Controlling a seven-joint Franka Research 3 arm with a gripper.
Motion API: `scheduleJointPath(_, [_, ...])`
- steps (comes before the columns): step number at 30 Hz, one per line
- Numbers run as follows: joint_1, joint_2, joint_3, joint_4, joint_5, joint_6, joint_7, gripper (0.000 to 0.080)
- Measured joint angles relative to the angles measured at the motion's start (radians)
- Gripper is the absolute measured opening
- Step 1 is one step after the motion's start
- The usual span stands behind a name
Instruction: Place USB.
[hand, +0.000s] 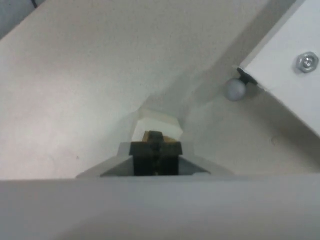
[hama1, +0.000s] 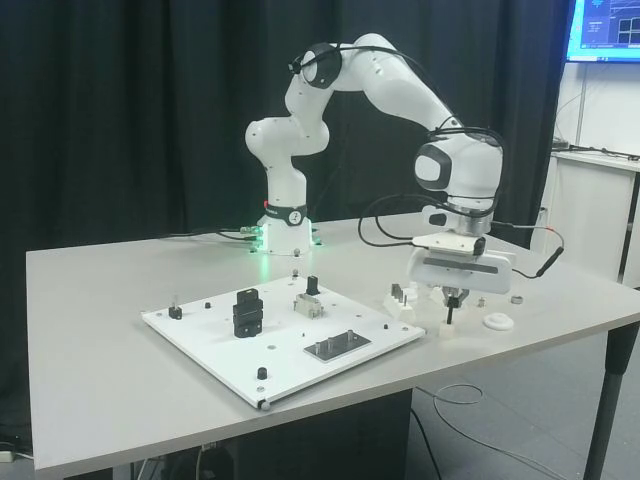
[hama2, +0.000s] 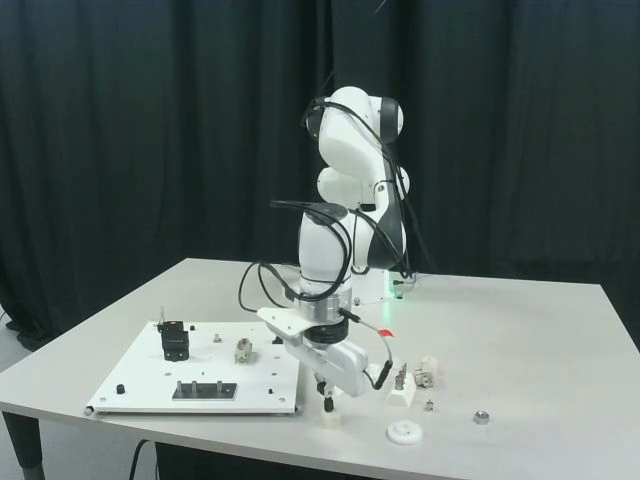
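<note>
Gripper (hand: 155, 150) clamped on the black USB plug (hand: 155, 141), directly over a small white holder (hand: 158, 124) on the grey table (hand: 75, 100), off the white board's (hand: 290, 75) corner. Seen only from the room: white disc (hama1: 497, 321) at the holder's three o'clock.

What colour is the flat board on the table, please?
White; the board shows best in the first room view.

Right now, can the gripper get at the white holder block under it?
Probably yes. The gripper hangs right over the white holder block, beside the white board's corner, and nothing sits between them. Whether its fingers already touch the block isn't clear.
</note>
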Motion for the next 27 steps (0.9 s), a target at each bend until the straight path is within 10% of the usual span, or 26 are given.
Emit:
scheduleJointPath(8, [0.001, 0.0, 0.0, 0.01, -0.007, -0.019, 0.005, 0.0025])
scheduleJointPath(9, [0.002, 0.0, 0.0, 0.011, -0.011, -0.021, 0.004, 0.0279])
scheduleJointPath(13, [0.005, 0.0, 0.0, 0.02, -0.025, -0.038, 0.002, 0.0279])
scheduleJointPath(14, [0.006, 0.0, 0.0, 0.022, -0.028, -0.041, 0.002, 0.0594])
scheduleJointPath(27, [0.009, 0.0, 0.0, 0.073, -0.058, -0.097, -0.008, 0.0754])
